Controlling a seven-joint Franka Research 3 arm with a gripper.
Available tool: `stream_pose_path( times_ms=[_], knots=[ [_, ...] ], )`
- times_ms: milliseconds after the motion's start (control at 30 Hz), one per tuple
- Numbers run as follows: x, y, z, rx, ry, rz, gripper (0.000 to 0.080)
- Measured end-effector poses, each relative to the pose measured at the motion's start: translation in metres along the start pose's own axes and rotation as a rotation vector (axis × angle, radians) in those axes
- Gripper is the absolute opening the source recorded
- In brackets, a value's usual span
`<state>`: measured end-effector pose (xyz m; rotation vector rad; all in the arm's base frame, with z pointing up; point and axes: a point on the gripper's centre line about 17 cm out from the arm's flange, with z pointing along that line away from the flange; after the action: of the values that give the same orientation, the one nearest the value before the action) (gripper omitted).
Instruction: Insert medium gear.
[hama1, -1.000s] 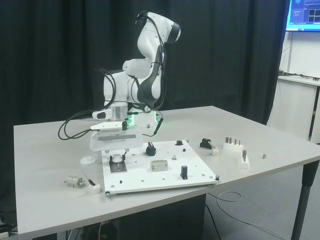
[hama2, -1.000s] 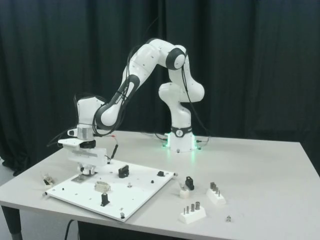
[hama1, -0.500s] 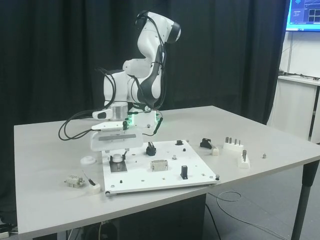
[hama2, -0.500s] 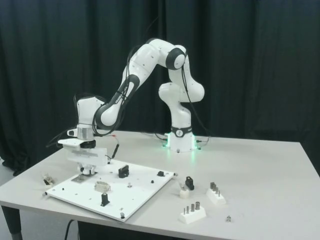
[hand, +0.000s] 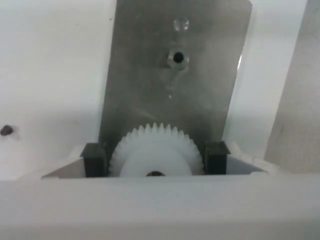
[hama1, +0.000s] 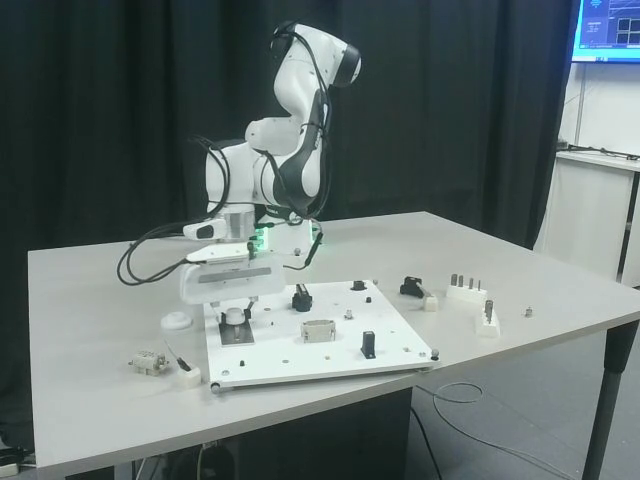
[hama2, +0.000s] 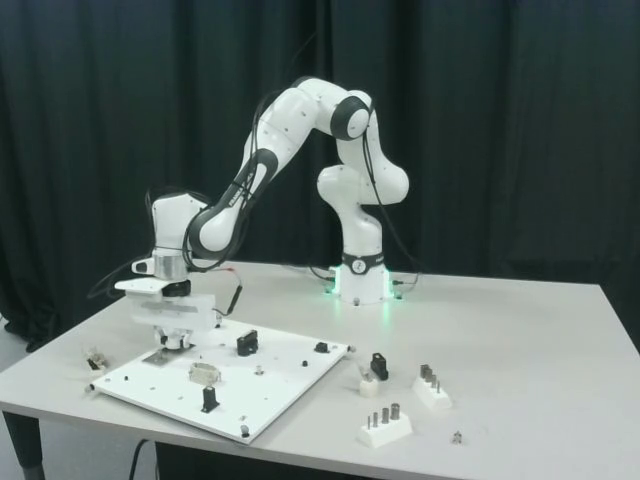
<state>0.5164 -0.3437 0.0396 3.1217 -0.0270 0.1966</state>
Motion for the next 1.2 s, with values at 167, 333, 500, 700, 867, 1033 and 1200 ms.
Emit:
stream_pose_path(
  times_ms=[167,333,500,700,867,1033,1200],
  knots=[
    [-0.0003,-0.0002,0.0002,0.011,-0.004,-0.048,0.0399],
    [-0.0003,-0.0005,0.0004,0.025,-0.009,-0.062,0.0399],
    [-0.0004,-0.0004,0.0004,0.033,-0.009,-0.029,0.0399],
    [-0.0002,-0.0004,0.0005,0.037,-0.006,0.045,0.0399],
    [0.0000,-0.0006,0.0006,0.038,-0.004,0.070,0.0399],
    [0.0001,-0.0008,0.0007,0.039,-0.003,0.074,0.0399],
    [0.0002,-0.0010,0.0008,0.039,-0.003,0.069,0.0399]
  ],
)
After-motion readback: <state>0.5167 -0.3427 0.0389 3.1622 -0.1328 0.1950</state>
